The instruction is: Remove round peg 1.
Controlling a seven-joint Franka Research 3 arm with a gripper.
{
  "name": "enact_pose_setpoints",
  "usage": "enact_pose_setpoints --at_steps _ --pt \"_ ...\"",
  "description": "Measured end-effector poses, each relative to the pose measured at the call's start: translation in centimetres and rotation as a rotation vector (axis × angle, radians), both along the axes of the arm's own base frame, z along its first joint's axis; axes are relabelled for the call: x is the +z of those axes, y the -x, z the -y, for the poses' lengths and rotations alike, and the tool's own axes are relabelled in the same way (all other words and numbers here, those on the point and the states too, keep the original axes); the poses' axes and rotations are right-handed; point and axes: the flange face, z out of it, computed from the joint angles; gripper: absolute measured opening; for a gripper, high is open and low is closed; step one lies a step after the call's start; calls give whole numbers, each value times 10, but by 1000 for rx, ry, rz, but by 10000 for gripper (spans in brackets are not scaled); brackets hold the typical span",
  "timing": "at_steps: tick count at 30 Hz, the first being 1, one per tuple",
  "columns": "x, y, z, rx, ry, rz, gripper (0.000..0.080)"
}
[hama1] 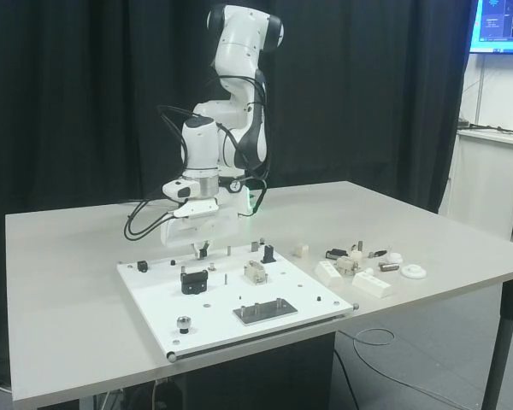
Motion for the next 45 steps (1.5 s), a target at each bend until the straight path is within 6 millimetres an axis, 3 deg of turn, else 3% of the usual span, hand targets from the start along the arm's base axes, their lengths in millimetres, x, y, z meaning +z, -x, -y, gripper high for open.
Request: enact_pose_setpoints --at_steps 2,24,45 --pt "0 0 0 0 0 0 17" --pt "8 2 3 -11 -15 8 15" --pt "50 5 12 9 -34 34 15"
